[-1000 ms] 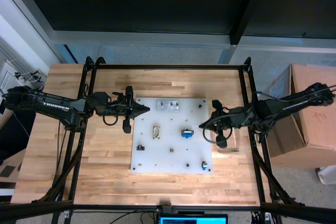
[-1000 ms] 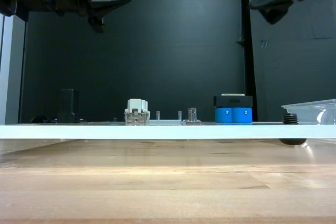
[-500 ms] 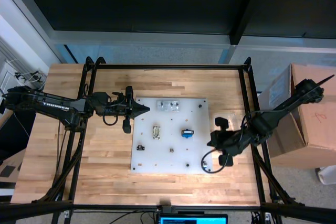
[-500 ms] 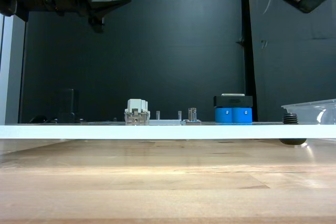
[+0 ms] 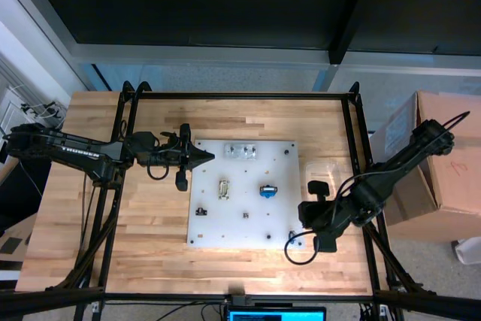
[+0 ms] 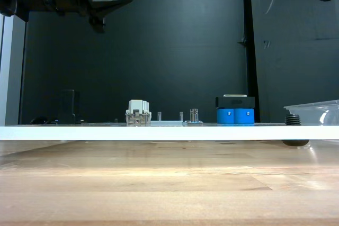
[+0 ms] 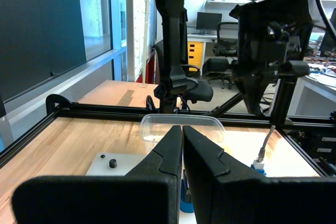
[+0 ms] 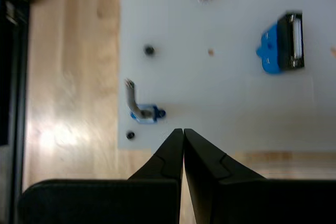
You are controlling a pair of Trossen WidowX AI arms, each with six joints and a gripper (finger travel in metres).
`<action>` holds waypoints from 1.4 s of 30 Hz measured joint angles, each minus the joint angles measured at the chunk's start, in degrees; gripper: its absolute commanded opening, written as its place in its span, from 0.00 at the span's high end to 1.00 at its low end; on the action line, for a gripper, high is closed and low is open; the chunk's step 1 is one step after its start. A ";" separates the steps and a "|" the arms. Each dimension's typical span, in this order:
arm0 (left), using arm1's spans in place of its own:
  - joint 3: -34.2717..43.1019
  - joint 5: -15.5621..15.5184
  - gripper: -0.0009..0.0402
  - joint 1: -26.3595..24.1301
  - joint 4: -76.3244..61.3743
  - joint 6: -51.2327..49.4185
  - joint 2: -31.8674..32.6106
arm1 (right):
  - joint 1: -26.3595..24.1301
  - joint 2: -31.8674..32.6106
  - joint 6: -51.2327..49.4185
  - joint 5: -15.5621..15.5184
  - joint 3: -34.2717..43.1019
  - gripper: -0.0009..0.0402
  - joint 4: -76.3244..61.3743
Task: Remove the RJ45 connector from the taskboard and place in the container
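The RJ45 connector (image 8: 144, 113) is a small blue plug with a short grey stub. It sits in its seat at the near right corner of the white taskboard (image 5: 240, 208), also seen from the left wrist (image 7: 260, 158). My right gripper (image 5: 302, 220) hovers high above that corner. Its fingers (image 8: 170, 153) are shut with nothing between them, and their tips are just off the plug. My left gripper (image 5: 209, 157) hangs over the board's far left edge, shut and empty (image 7: 182, 145). The clear container (image 5: 328, 172) stands to the right of the board.
A blue block (image 5: 267, 191) and a grey connector (image 5: 223, 189) stand mid-board. Black frame rails (image 5: 240, 96) surround the table. A cardboard box (image 5: 440, 163) sits off the right edge. A loose black cable loop (image 5: 289, 249) hangs from the right arm near the board's corner.
My right arm has swung from above the container toward the board's near right corner and risen higher in the low view. The RJ45 connector and the left arm have not moved.
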 measured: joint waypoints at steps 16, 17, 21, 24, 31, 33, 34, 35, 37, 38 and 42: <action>0.00 0.00 0.98 0.00 -0.02 0.00 0.02 | 0.31 5.14 3.41 -2.73 0.42 0.59 1.31; 0.00 0.00 0.98 0.00 -0.02 0.00 0.00 | 0.31 5.44 3.41 -2.71 0.42 0.56 1.73; 0.02 0.00 0.98 0.00 0.00 0.00 0.00 | 0.42 6.64 3.41 -2.67 0.20 0.48 2.93; 0.02 -0.02 0.98 0.00 -0.02 0.00 0.02 | 0.59 7.54 3.41 -2.62 -0.59 0.45 4.09; 0.02 -0.02 0.98 0.00 -0.02 0.00 0.02 | 1.11 8.61 3.39 -2.03 -2.36 0.46 7.48; 0.02 0.00 0.98 0.00 -0.02 0.00 0.00 | 1.25 8.81 3.39 -2.01 -3.26 0.46 8.70; 0.00 0.00 0.98 0.00 -0.02 0.00 0.00 | 1.27 9.01 3.39 -1.99 -3.74 0.46 9.35; 0.02 0.00 0.98 0.00 0.00 0.00 0.02 | 1.31 9.22 3.39 -1.99 -4.11 0.46 9.81; 0.00 -0.02 0.98 0.00 -0.02 0.00 0.02 | 1.38 9.64 3.39 -1.99 -4.79 0.46 11.06; 0.02 0.00 0.98 0.00 -0.02 0.00 0.02 | 1.40 9.84 3.37 -1.99 -5.03 0.46 11.61; 0.02 0.00 0.98 0.00 -0.02 0.00 0.02 | 1.51 10.88 3.02 -1.11 -5.33 0.46 12.90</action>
